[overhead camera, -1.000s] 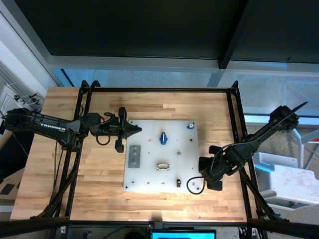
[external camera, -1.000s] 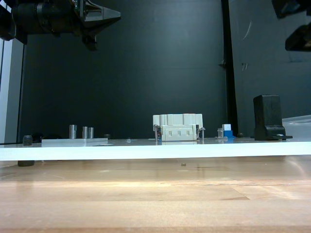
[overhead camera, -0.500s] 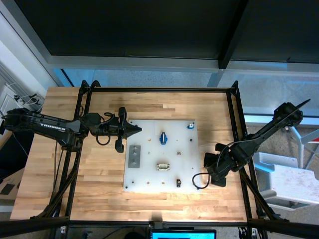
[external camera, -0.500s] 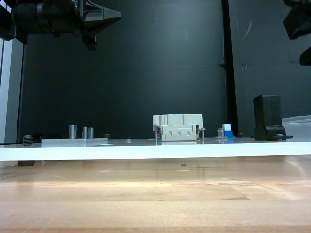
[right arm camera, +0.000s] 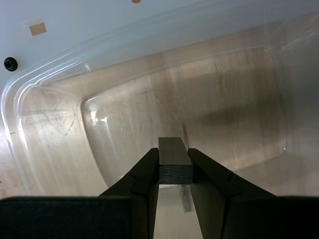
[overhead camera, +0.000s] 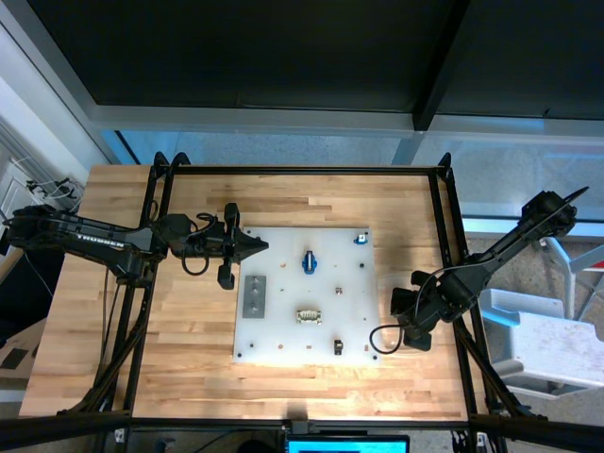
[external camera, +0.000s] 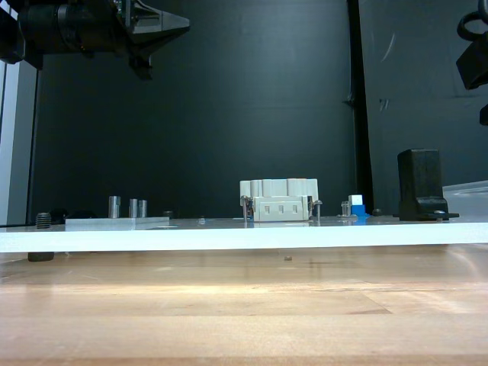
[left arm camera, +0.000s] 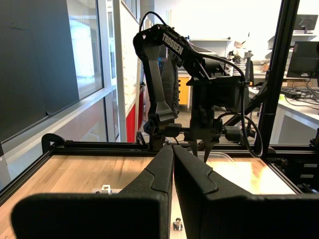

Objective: Pick the 16mm bar from the taskboard and place it in the container

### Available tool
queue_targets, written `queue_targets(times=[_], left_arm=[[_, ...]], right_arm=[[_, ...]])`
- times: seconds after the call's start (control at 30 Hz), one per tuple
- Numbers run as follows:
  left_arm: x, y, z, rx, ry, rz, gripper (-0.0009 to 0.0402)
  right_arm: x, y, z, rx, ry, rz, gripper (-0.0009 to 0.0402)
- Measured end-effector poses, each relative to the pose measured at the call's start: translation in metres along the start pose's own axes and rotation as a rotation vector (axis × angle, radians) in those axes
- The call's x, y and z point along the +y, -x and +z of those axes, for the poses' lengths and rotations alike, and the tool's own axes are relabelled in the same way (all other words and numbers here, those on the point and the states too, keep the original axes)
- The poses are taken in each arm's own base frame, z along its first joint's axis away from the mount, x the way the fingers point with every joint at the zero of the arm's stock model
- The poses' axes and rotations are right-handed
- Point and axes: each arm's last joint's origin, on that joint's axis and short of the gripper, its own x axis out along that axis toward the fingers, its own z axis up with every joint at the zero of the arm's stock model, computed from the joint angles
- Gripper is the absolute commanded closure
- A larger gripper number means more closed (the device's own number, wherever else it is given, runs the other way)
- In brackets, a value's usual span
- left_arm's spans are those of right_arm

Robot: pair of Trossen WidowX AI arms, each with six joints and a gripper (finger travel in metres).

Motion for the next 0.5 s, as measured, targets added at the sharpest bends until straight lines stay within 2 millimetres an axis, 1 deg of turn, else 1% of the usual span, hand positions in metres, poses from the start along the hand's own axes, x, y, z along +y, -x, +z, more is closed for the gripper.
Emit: queue_targets(times=[0.43,0.5], left_arm=[[0.0000,0.0000,0.0001,0.000,0.000,0.000,0.0393],[0.0000,0.0000,0.0000,0.000,0.000,0.000,0.0393]], right_arm=[[-0.0002,-0.0023,-0.0003,-0.004,-0.001,0.005,0.0392],[-0.0003,-0.0023,-0.0003,-0.004,-0.002,0.005,0.0387]])
